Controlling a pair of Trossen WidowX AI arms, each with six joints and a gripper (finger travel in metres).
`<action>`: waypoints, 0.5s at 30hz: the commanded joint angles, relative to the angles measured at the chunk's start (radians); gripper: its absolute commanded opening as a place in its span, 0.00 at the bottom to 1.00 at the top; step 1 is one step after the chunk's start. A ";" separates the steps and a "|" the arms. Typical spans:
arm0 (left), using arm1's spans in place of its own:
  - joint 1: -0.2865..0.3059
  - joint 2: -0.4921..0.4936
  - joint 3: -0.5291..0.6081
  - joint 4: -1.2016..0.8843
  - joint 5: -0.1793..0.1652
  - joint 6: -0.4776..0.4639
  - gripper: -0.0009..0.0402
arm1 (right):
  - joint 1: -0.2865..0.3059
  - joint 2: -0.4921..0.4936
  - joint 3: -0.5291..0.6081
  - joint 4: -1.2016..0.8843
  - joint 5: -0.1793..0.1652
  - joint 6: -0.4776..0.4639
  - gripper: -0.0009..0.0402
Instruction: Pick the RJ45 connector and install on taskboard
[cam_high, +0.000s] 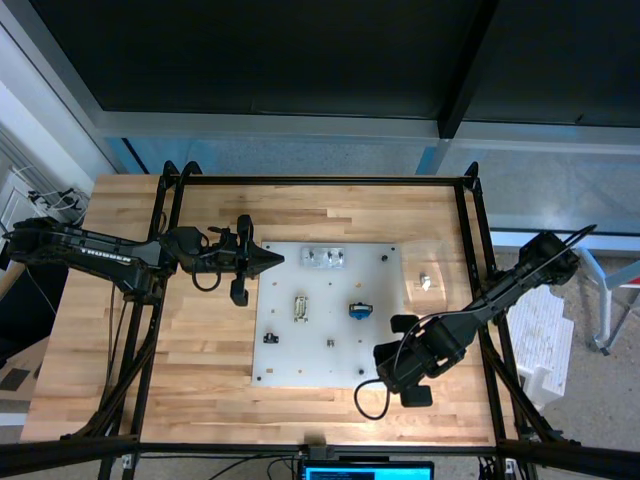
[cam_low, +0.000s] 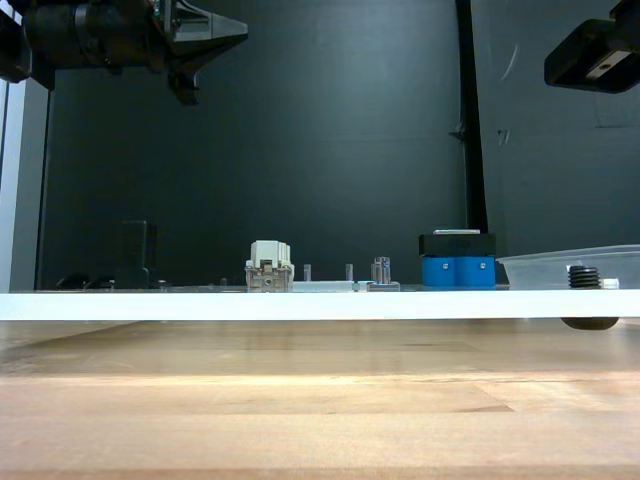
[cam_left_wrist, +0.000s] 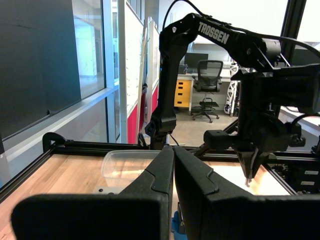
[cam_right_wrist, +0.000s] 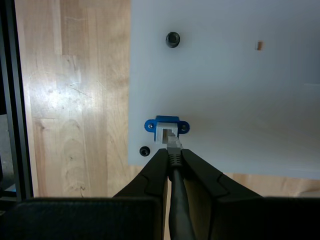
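The left gripper (cam_high: 272, 260) hangs above the left edge of the one white board (cam_high: 310, 360), its two fingers (cam_left_wrist: 160, 175) pressed together, empty. The right gripper (cam_right_wrist: 173, 152) hovers over the board's near right corner, its two fingers pinching one whitish plug (cam_right_wrist: 173, 143) above one blue fitting (cam_right_wrist: 167, 124).

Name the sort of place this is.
Likely an office robotics lab: wooden bench, office chair, glass partitions. Left gripper hovers shut over the taskboard; right gripper, above its corner, holds the RJ45 connector.

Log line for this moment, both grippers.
right gripper: shut on RJ45 connector, high above taskboard, aimed at blue fitting, not installed | left gripper: shut, empty, high near taskboard's left edge
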 joint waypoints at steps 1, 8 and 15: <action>0.000 0.000 0.000 0.000 0.000 0.000 0.02 | 0.006 0.002 -0.001 0.005 0.008 0.004 0.02; 0.000 0.000 0.000 0.000 0.000 0.000 0.02 | 0.011 0.008 -0.002 0.004 0.024 0.005 0.02; 0.000 0.000 0.000 0.000 0.000 0.000 0.02 | 0.018 0.026 -0.004 0.013 0.024 0.014 0.02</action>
